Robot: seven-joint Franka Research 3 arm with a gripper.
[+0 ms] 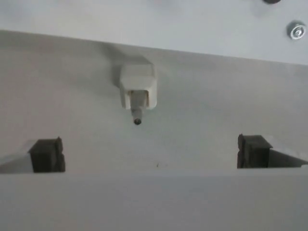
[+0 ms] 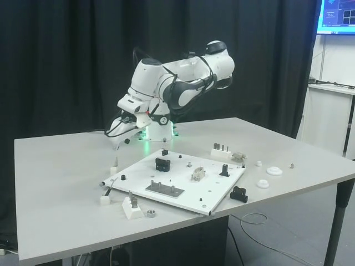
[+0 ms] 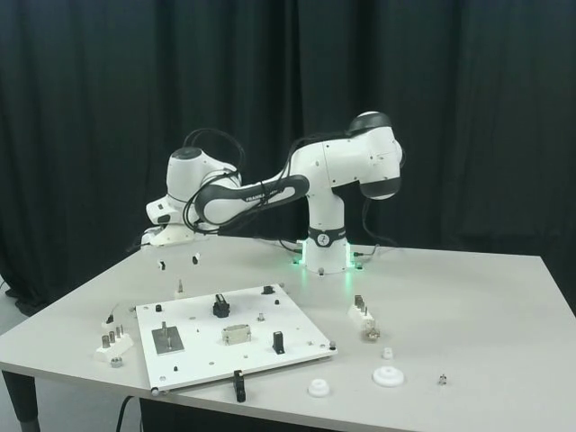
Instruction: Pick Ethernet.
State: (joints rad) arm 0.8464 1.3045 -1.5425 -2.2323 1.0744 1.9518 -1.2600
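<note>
While the wrist view looks straight down, the gripper (image 1: 149, 154) shows its two black fingertips (image 1: 47, 155) spread wide, with bare grey table between them and nothing held or touched. Beyond the fingertips, a small white connector block (image 1: 138, 91) with a short pin stands on the table, close to the edge of the white board (image 1: 202, 24).

From the first room view, the gripper (image 2: 121, 142) hangs above the table (image 2: 55, 166), over the small white connector piece (image 2: 114, 163) standing just off the corner of the board (image 2: 183, 183). It does not touch the piece.

Seen from the second room view, the open fingers (image 3: 162, 264) hover well above the same piece (image 3: 179, 289), clear of it, beside the board (image 3: 234, 346).
</note>
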